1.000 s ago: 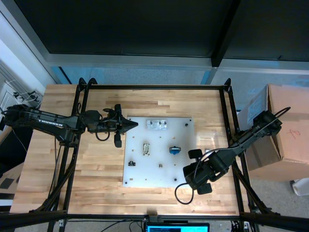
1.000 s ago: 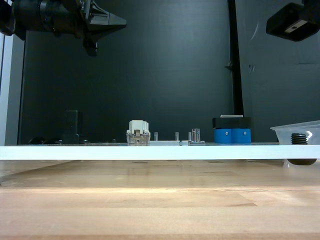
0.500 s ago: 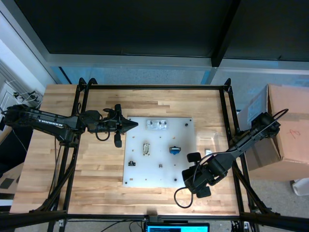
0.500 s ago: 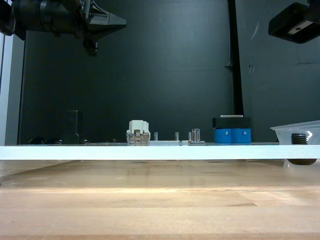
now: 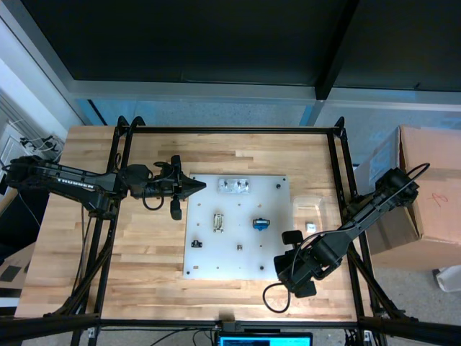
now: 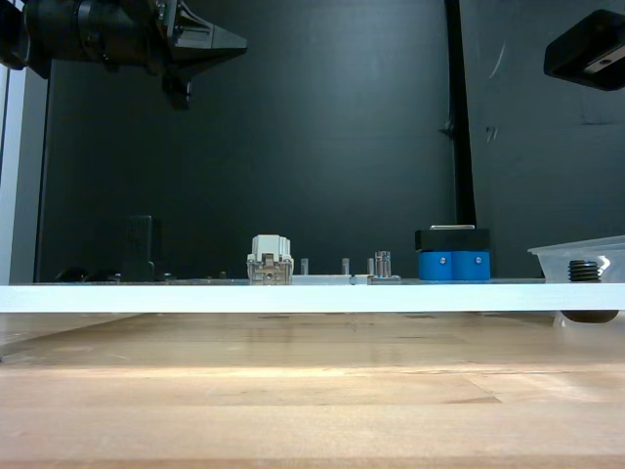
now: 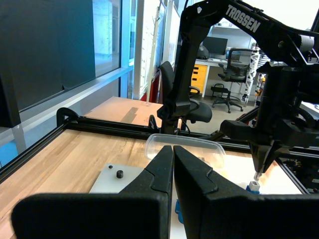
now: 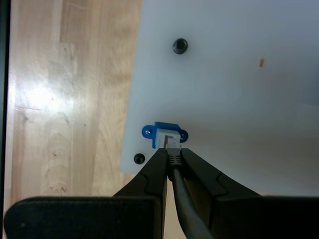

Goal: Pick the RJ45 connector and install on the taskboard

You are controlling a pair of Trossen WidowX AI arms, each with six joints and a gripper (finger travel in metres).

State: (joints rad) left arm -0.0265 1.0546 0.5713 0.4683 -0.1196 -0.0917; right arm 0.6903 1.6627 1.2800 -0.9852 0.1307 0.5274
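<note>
My right gripper point(image 8: 172, 152) is shut on the RJ45 connector point(image 8: 172, 143), whose black cable point(image 8: 182, 199) trails back between the fingers. In the right wrist view the plug's tip lines up with the blue socket point(image 8: 160, 130) on the white taskboard point(image 8: 224, 74). The low view shows the right arm's head point(image 6: 586, 49) high above and to the right of the blue socket point(image 6: 454, 264), so the plug is held clear of its seat. From above, the right gripper point(image 5: 292, 268) hangs over the board's near right corner. My left gripper point(image 5: 198, 186) is shut and empty at the board's far left edge.
A clear plastic tray point(image 5: 310, 209) with small parts sits right of the board. A grey connector block point(image 5: 217, 223) and small pegs stand on the taskboard point(image 5: 216, 267). A cardboard box point(image 5: 425, 194) is beyond the black frame rail at the right.
The right arm, holding the RJ45 connector, has drifted a little to the right. The left arm has not moved.
</note>
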